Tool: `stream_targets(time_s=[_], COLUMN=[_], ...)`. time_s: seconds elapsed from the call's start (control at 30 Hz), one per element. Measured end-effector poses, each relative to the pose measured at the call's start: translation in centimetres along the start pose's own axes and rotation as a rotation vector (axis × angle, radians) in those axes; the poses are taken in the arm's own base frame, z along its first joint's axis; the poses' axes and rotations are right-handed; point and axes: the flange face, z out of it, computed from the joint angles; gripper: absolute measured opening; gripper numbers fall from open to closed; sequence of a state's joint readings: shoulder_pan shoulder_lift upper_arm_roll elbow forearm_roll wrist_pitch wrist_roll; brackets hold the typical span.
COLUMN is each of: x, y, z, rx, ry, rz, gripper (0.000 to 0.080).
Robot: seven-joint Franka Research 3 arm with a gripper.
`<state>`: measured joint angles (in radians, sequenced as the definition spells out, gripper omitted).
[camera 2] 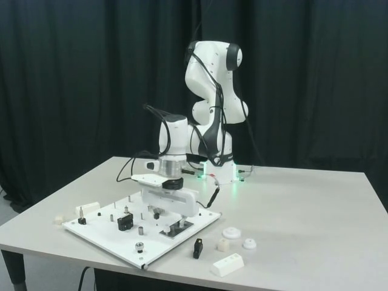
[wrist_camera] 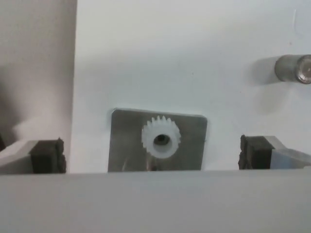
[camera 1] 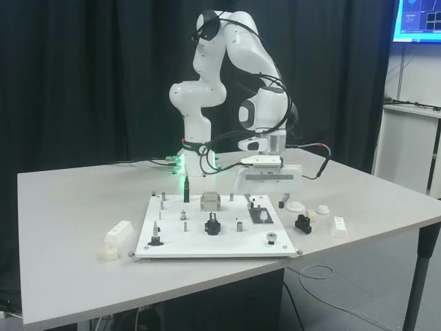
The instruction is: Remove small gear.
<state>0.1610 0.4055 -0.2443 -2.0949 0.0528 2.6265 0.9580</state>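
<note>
Gripper poised over the small gear, fingers spread wide and empty.

We see the grey table (camera 1: 76, 207) carrying the white arm (camera 1: 227, 76), bolted at the rear, and the white board (camera 1: 207, 238) in front of it. Lowered over the board's edge, the gripper (wrist_camera: 151, 154) has its 2 black-padded fingers (wrist_camera: 47, 155) far apart, gripping nothing. Between them we find a grey metal plate (wrist_camera: 189, 145) set in the board, and on it the white small gear (wrist_camera: 161, 137), seated over a pin and touching neither finger. A metal peg (wrist_camera: 291, 69) stands well apart from it on the board.
</note>
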Motion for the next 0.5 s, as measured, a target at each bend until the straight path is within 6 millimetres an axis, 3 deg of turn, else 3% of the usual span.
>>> stream_targets(time_s=[0.5], x=[0.1], y=[-0.2], z=[2.0], rx=[-0.013], ry=[0.005], rz=[-0.005], gripper=[0.0800])
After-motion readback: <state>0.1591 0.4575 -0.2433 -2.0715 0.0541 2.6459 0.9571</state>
